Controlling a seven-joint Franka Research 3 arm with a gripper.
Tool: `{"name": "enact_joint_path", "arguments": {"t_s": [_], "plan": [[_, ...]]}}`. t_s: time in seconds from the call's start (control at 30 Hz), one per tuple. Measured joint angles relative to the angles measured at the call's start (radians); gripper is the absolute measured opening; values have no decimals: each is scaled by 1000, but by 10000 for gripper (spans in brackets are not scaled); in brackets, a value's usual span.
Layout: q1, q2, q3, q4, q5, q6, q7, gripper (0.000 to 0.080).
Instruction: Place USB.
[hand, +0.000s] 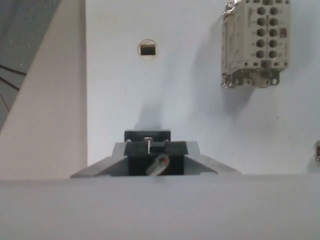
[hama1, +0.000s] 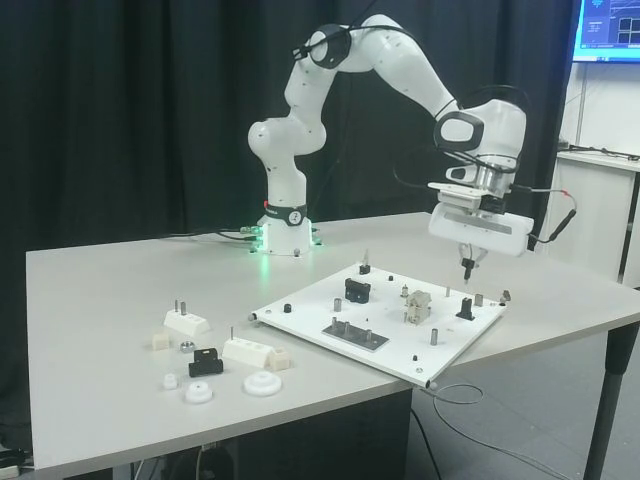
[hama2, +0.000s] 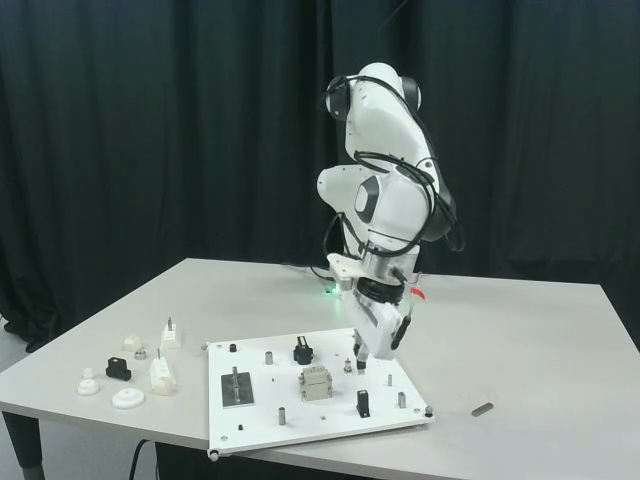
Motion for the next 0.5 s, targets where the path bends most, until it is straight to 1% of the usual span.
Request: {"name": "enact_joint_path", "arguments": {"t_s": [0.2,0.5], "plan": [[0,-11,0,0,0,-15,-7,65],[0,-17,2,0,0,-18,-13,65]]}}
